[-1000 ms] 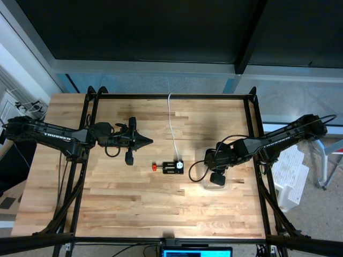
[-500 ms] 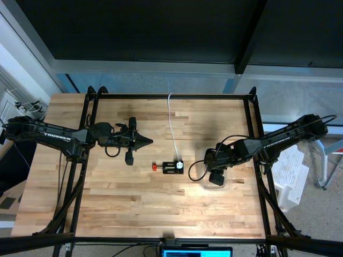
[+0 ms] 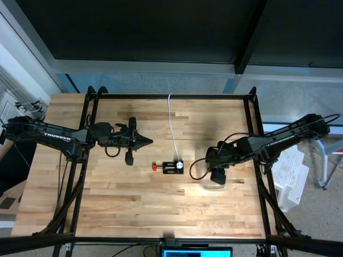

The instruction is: Remove the power plug from the receptacle and place in the container

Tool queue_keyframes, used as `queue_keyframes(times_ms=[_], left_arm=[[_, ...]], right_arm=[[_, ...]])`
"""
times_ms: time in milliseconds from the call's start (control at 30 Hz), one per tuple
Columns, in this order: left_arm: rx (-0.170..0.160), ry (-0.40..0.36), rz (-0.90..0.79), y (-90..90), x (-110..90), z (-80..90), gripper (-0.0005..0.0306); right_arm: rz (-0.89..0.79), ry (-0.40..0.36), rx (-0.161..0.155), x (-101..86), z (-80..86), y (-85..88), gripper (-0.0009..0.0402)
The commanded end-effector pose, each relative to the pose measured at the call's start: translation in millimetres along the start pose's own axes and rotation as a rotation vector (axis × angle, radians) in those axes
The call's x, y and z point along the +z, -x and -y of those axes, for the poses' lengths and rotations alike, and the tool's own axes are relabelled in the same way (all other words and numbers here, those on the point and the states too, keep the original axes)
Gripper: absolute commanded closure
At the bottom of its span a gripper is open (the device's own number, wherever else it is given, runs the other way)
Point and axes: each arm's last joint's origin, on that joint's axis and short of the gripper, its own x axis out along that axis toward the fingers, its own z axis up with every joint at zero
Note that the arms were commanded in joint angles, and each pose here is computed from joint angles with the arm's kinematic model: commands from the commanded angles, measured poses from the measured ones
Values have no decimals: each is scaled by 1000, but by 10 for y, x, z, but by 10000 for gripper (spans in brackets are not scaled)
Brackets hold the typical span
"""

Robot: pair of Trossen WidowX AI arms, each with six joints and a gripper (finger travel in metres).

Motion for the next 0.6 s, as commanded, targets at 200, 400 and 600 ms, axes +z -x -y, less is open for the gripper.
queue_keyframes(times_ms=[200, 400, 600], left_arm=[[0, 0, 0, 0, 1, -1, 300], [0, 0, 1, 0, 2, 0, 300], [0, 0, 1, 0, 2, -1, 300]], right_arm=[[-8, 3, -8, 17, 6, 137, 193], [-1, 2, -2, 37, -1, 201, 196], [-12, 24, -10, 71, -10, 304, 208]])
